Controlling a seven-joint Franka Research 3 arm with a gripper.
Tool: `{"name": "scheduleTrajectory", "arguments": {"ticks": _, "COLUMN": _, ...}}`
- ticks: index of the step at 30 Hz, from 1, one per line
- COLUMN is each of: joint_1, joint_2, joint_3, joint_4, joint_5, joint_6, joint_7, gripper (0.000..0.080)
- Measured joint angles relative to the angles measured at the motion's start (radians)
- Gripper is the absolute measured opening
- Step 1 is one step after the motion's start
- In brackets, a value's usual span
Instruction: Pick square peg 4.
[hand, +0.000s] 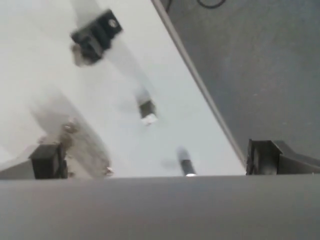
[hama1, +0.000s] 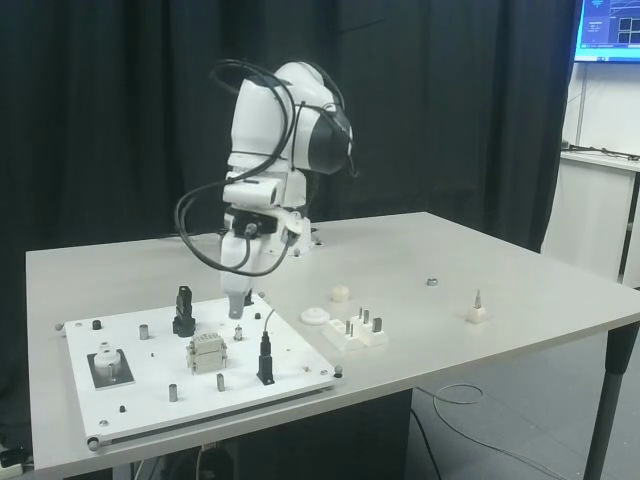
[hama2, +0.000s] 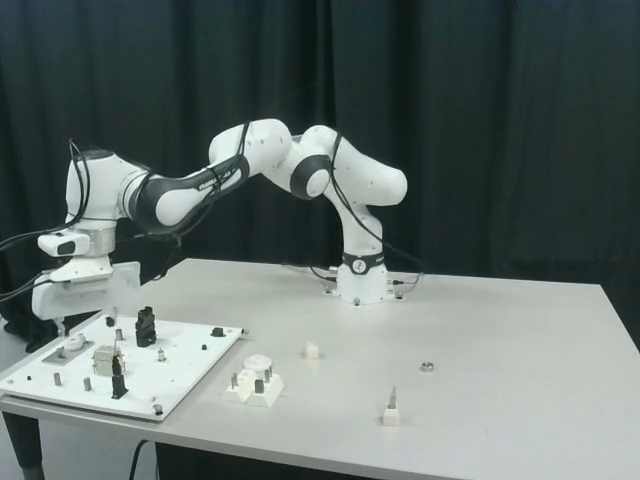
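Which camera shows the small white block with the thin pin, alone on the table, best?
The first room view: the white block stands unobstructed. The second room view shows it too, near the table's front edge. The wrist view misses it.

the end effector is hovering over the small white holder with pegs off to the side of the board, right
No. The end effector hovers over the white board itself; the holder sits apart on the grey table, beside the board. The first room view shows it.
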Motion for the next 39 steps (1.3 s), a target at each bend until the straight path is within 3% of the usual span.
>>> {"name": "scheduleTrajectory", "arguments": {"ticks": 11, "joint_1": 0.039, "joint_2": -0.045, "joint_3": 0.0, "joint_4": -0.002, "joint_5": 0.016, "joint_6": -0.171, "joint_7": 0.165, "gripper": 0.08}}
{"name": "scheduleTrajectory", "arguments": {"ticks": 19, "joint_1": 0.083, "joint_2": -0.064, "joint_3": -0.002, "joint_4": -0.012, "joint_5": 0.052, "joint_6": -0.269, "joint_7": 0.352, "gripper": 0.08}}
{"name": "scheduleTrajectory", "arguments": {"ticks": 32, "joint_1": 0.17, "joint_2": -0.075, "joint_3": -0.003, "joint_4": -0.026, "joint_5": 0.068, "joint_6": -0.39, "joint_7": 0.565, "gripper": 0.08}}
{"name": "scheduleTrajectory", "arguments": {"ticks": 39, "joint_1": 0.223, "joint_2": -0.081, "joint_3": -0.003, "joint_4": -0.052, "joint_5": 0.069, "joint_6": -0.429, "joint_7": 0.636, "gripper": 0.08}}
